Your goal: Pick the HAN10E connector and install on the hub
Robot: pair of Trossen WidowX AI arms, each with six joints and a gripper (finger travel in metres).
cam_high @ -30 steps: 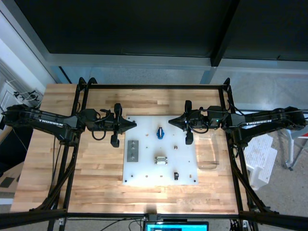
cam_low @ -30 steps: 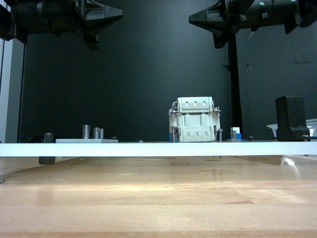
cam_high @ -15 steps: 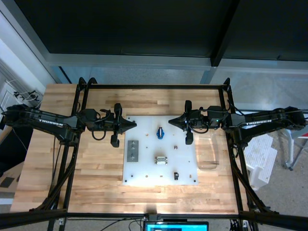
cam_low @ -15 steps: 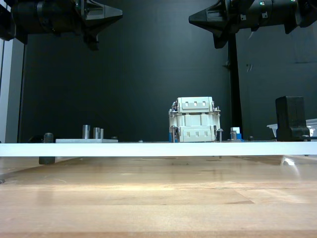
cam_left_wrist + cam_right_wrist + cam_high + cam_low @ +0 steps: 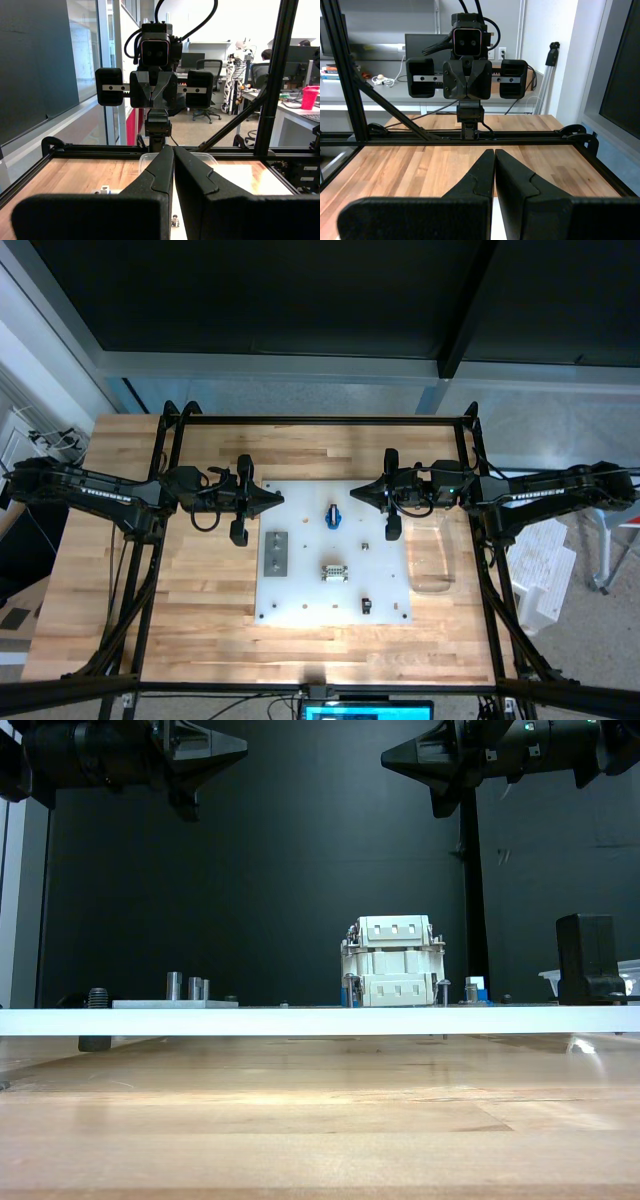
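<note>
HAN10E connector (image 5: 392, 932) sits stacked on the hub (image 5: 392, 988), mid-board on the white plate (image 5: 300, 600). Left gripper (image 5: 281, 497) hovers high over the plate's far-left corner, fingers pressed together. Right gripper (image 5: 353, 493) faces it from the right (also closed, holding nothing), well above the parts.

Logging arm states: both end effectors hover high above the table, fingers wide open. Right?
Not open: the left end effector and right end effector hover high above the table with fingers shut; both wrist views show it.
</note>
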